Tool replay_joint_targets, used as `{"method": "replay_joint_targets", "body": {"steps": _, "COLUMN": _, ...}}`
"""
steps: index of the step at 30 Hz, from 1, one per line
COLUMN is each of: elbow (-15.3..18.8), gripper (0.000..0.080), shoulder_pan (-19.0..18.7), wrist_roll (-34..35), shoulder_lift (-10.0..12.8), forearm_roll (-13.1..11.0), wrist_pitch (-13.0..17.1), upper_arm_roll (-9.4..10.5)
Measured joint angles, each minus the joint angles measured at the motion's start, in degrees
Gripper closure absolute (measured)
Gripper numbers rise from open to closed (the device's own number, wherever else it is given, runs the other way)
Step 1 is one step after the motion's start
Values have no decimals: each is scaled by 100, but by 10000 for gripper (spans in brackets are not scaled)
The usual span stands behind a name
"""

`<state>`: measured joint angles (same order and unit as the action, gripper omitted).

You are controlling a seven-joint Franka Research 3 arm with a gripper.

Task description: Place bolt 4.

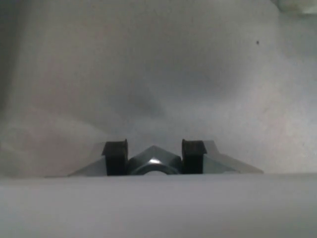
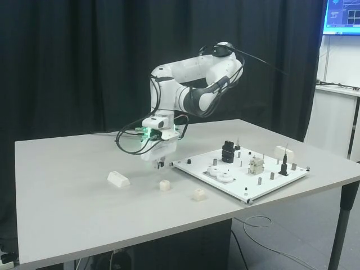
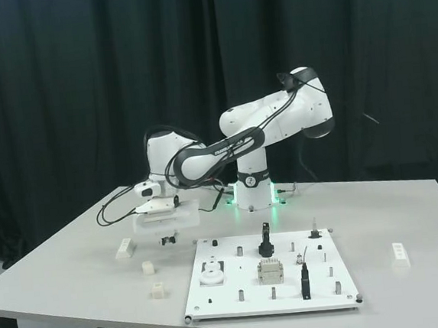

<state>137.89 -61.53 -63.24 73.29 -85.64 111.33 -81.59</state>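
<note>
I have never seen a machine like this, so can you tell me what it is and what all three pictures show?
It is a white robot arm bolted to a grey table. At its end is a tool with two black fingers for grabbing things. Two pictures come from cameras standing in the room. The third comes from a camera on the arm's wrist, looking down past the fingers. There you can see a grey metal part between them, probably the bolt it must place. On the table lies a white board with small parts standing on it, and a few small white blocks beside it. The tool hangs low over the table, near the board's edge.
</note>
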Motion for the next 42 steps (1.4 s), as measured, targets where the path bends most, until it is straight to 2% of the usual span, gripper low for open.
{"method": "replay_joint_targets", "body": {"steps": 8, "elbow": -151, "gripper": 572, "shoulder_pan": 289, "wrist_roll": -124, "shoulder_lift": 71, "forearm_roll": -177, "wrist_pitch": -65, "upper_arm_roll": 142}}
{"method": "replay_joint_targets", "body": {"steps": 21, "elbow": -347, "gripper": 572, "shoulder_pan": 544, "wrist_roll": -225, "shoulder_lift": 119, "forearm_roll": -292, "wrist_pitch": -65, "upper_arm_roll": 324}}
{"method": "replay_joint_targets", "body": {"steps": 30, "elbow": -410, "gripper": 572, "shoulder_pan": 618, "wrist_roll": -235, "shoulder_lift": 140, "forearm_roll": -294, "wrist_pitch": -54, "upper_arm_roll": 377}}
{"method": "replay_joint_targets", "body": {"steps": 31, "elbow": -414, "gripper": 202, "shoulder_pan": 620, "wrist_roll": -235, "shoulder_lift": 140, "forearm_roll": -294, "wrist_pitch": -54, "upper_arm_roll": 377}}
{"method": "replay_joint_targets", "body": {"steps": 36, "elbow": -438, "gripper": 202, "shoulder_pan": 620, "wrist_roll": -235, "shoulder_lift": 140, "forearm_roll": -294, "wrist_pitch": -55, "upper_arm_roll": 370}}
{"method": "replay_joint_targets", "body": {"steps": 37, "elbow": -442, "gripper": 51, "shoulder_pan": 619, "wrist_roll": -235, "shoulder_lift": 140, "forearm_roll": -294, "wrist_pitch": -56, "upper_arm_roll": 365}}
{"method": "replay_joint_targets", "body": {"steps": 42, "elbow": -446, "gripper": 51, "shoulder_pan": 604, "wrist_roll": -235, "shoulder_lift": 140, "forearm_roll": -280, "wrist_pitch": -96, "upper_arm_roll": 302}}
